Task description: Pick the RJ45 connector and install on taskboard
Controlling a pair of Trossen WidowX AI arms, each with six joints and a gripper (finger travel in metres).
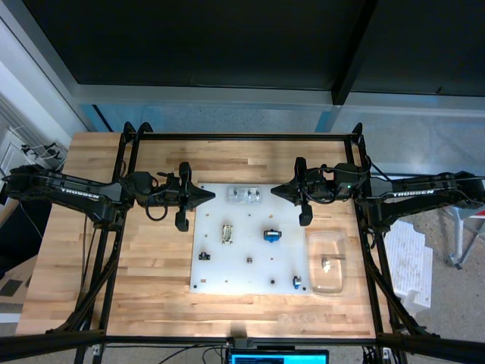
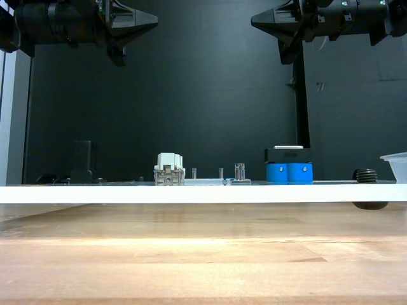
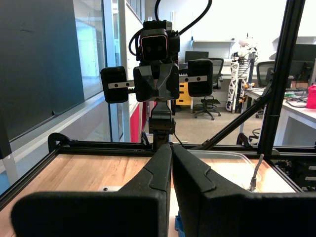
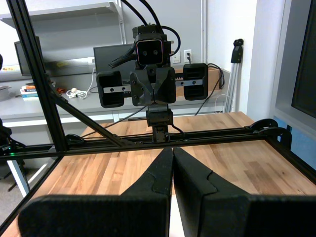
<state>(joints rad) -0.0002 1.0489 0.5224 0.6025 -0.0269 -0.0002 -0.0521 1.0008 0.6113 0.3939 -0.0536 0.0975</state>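
Both arms hang parked high over the white board's (image 1: pixel 227 280) far part, tips facing each other. My left gripper (image 1: pixel 213 196) (image 3: pixel 171 148) is shut and empty. My right gripper (image 1: pixel 273 189) (image 4: pixel 173 150) is shut too, nothing between its fingers. The small blue jack (image 1: pixel 297 283) sits at the board's near right corner with a pale grey bit on top. A pale block (image 1: pixel 326 265) with a darker spot lies in the clear tray (image 1: pixel 337 241). A thin grey cable (image 3: pixel 256 170) stands up by the tray. I cannot tell whether the connector is in the jack or on the block.
The board also carries a clear part (image 1: pixel 246 196) at the far edge, a grey socket (image 1: pixel 226 233) and a blue fitting (image 1: pixel 272 235). Black frame rails (image 1: pixel 242 137) ring the wooden table. White papers (image 1: pixel 409 265) lie off the right side.
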